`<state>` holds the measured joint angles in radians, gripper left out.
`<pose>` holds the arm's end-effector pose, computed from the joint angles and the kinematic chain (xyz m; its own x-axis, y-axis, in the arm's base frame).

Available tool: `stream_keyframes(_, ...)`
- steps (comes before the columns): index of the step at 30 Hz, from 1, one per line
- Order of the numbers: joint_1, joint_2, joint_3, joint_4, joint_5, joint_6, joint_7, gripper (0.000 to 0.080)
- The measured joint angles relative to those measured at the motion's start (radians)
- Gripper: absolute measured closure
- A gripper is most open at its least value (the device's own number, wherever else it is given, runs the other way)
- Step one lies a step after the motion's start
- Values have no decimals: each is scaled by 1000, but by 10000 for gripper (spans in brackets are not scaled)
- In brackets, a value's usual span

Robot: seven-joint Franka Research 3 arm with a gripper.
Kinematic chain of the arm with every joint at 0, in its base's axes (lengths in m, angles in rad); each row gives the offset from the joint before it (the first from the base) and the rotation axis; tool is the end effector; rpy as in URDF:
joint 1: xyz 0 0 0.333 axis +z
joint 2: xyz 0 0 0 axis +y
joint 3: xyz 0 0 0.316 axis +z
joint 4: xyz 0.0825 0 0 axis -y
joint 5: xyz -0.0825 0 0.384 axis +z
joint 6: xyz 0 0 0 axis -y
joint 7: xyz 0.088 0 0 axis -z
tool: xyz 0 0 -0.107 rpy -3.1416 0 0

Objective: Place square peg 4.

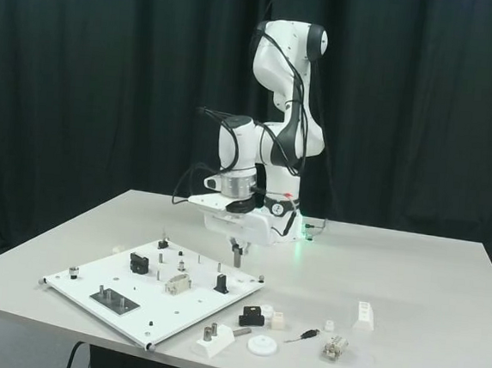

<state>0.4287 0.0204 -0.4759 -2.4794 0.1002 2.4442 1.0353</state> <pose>0.4664 -0.0224 0.2784 0.3965 -0.9152 -0.0717 -0.9168 -0.3989 0.0213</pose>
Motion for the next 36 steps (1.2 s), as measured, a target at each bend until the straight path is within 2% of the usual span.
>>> stream_keyframes(6,4,-13,8,1,-12,-2,0,649)
stream_keyframes(17,30,-42,52,3,-37,-11,-3,649)
stream_keyframes(28,76,-57,125,9,-38,-13,13,649)
stream_keyframes(36,107,-57,194,20,-39,-13,29,649)
